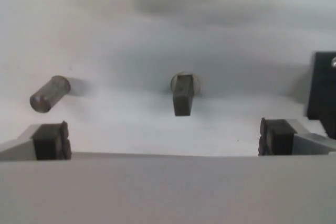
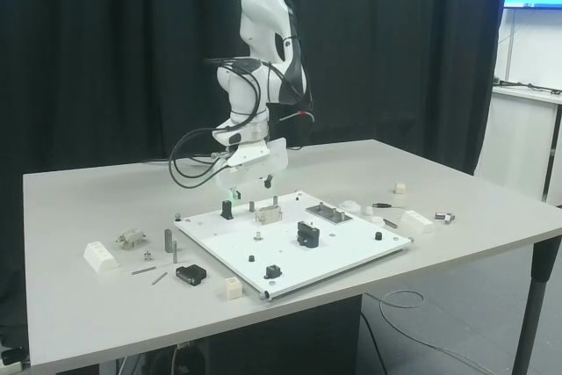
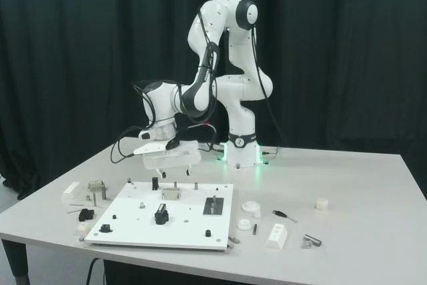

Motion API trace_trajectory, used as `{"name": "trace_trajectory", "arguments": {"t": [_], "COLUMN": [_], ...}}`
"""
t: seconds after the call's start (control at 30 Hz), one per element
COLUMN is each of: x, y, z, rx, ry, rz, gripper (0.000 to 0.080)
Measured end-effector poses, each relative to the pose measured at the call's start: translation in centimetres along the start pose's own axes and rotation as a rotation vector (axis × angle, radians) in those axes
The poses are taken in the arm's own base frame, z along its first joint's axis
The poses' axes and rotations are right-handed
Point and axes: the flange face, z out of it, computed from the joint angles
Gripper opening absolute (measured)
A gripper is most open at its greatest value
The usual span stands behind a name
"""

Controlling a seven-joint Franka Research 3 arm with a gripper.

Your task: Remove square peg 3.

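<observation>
Square peg 3 is a short dark peg standing upright in a round hole of the white board. In the wrist view it sits midway between my two fingertips and below them. My gripper is open, with its black pads wide apart and nothing between them. In the first room view the gripper hangs a little above the board's back edge, over the peg. The second room view shows the gripper above the same spot.
A round grey peg stands on one side of the square peg and a black block on the other. More fixtures stand on the board. Loose white and black parts lie on the grey table around it.
</observation>
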Motion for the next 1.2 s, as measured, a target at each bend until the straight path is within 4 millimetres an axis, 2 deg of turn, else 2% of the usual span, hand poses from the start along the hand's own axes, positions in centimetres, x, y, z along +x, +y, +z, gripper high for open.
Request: {"name": "trace_trajectory", "arguments": {"t": [1.2], "x": [-0.6], "y": [-0.3], "z": [1.8], "rx": [-0.035], "ry": [0.039], "rz": [0.027], "gripper": [0.0800]}}
